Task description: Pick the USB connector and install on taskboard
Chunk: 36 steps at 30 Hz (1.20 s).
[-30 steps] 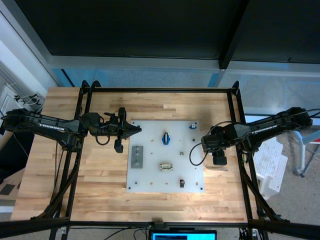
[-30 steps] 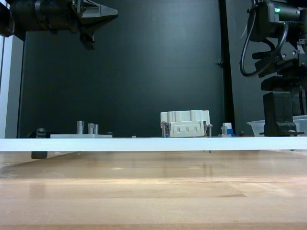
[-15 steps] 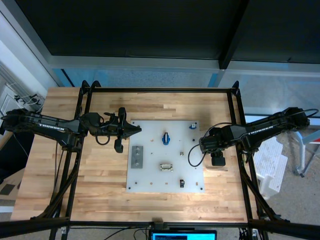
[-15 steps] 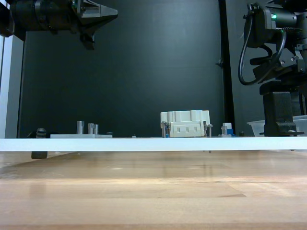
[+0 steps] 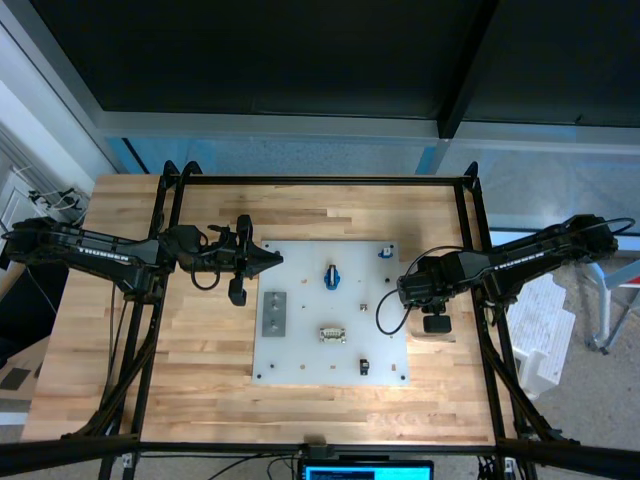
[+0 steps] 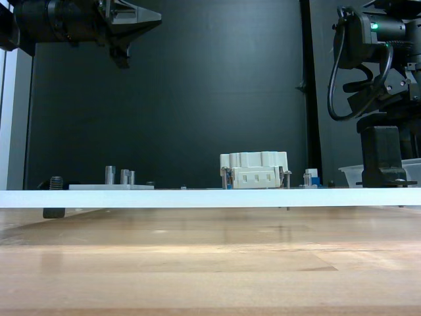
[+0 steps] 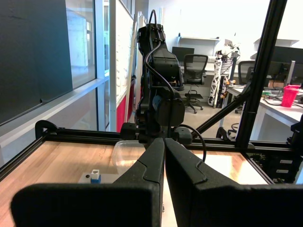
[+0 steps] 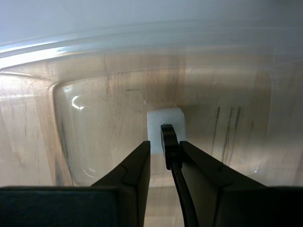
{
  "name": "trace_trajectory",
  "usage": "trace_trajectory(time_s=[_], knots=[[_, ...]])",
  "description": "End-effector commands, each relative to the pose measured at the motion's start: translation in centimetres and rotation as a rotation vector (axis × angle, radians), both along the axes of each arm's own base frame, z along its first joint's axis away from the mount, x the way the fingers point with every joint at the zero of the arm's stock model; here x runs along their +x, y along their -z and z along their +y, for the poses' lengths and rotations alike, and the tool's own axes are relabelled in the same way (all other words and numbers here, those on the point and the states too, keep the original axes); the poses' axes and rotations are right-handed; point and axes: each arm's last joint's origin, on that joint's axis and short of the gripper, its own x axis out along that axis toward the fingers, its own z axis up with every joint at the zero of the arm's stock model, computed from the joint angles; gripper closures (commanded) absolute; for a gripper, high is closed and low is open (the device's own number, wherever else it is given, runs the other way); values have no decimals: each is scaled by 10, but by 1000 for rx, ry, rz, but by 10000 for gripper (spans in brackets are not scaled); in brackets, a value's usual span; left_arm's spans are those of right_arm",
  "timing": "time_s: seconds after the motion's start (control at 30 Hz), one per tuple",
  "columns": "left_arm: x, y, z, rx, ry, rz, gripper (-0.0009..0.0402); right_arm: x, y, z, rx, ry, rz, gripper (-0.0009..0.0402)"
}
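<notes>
- Right gripper (image 8: 165, 144), in tray (image 8: 102, 142) beside taskboard (image 5: 300, 350), straddles USB connector (image 8: 168, 135), jaws slightly apart.
- Sitting off-centre, it may skew when jaws close.
- Left gripper (image 7: 164, 141) closed, empty, above taskboard's left edge.

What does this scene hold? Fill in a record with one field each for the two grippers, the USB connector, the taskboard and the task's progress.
left gripper: held high by the taskboard's far left corner, jaws shut
right gripper: low, just right of the taskboard, in a clear tray
USB connector: black, cabled, at the right gripper, tip over a white block
taskboard: white plate on the wooden table
progress: USB connector not yet on the taskboard
</notes>
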Motion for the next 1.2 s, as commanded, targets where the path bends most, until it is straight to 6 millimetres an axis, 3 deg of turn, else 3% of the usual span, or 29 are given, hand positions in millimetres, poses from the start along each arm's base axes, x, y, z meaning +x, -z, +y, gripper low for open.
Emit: trace_trajectory(time_s=[0.03, 0.37, 1.2], knots=[[0, 0, 0, 0, 0, 0, 393, 0, 0, 0, -1, 1, -2, 335], [0, 0, 0, 0, 0, 0, 393, 0, 0, 0, -1, 3, -1, 395], [0, 0, 0, 0, 0, 0, 393, -9, -16, -2, 16, 9, -86, 393]])
